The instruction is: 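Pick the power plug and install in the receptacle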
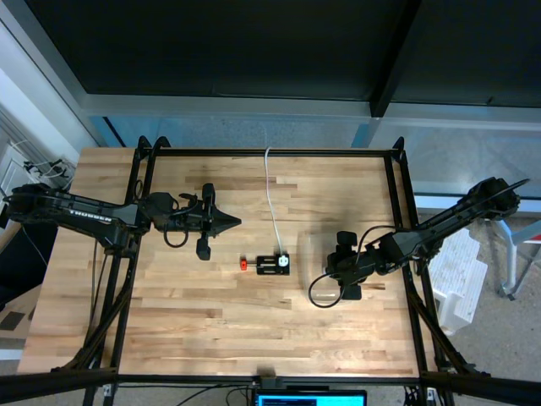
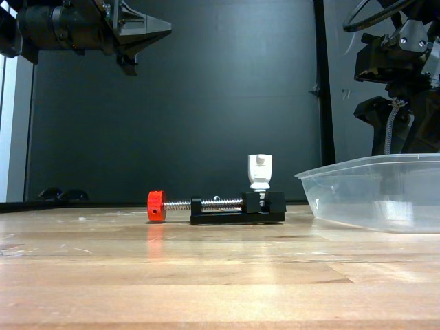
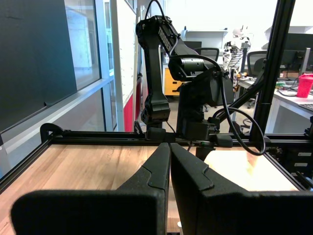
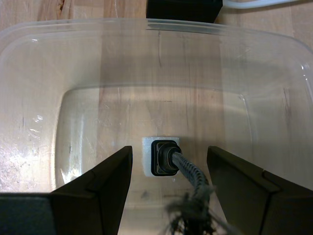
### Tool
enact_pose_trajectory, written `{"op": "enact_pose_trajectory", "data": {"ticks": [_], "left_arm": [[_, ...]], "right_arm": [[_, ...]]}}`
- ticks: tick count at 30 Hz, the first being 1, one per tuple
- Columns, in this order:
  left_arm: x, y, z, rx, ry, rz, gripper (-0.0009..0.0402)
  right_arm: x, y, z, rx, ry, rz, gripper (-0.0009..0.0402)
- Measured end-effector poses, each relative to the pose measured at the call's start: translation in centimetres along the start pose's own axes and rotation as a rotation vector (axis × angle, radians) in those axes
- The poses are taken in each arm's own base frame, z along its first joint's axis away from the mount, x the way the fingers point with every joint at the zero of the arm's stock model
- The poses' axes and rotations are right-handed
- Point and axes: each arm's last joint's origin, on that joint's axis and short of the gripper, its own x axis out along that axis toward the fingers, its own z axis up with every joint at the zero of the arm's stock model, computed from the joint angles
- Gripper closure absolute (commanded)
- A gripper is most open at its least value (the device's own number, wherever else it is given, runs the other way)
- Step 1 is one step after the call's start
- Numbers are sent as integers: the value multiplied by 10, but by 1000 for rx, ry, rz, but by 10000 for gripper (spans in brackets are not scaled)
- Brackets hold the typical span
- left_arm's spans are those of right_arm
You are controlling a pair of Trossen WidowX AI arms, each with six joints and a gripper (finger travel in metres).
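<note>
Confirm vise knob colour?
Knob red-orange, low view best. Left gripper shut above table; right gripper open over tray.

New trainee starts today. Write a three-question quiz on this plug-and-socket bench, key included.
1. True or false: the left gripper, high over the table's left half, is open.
2. Where is the black plug? A in the clear tray; B in the left gripper; C on bare wood.
3. The white socket stands upright in a black ___.
Key: 1 false, shut. 2 A, under the open right gripper. 3 vise.
</note>
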Motion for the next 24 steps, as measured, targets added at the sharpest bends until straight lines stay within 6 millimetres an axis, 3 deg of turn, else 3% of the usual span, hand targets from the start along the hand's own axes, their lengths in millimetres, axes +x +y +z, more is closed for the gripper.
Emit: {"op": "enact_pose_trajectory", "data": {"ticks": [24], "left_arm": [[0, 0, 0, 0, 1, 0, 393]], "right_arm": [[4, 2, -3, -7, 2, 4, 280]]}}
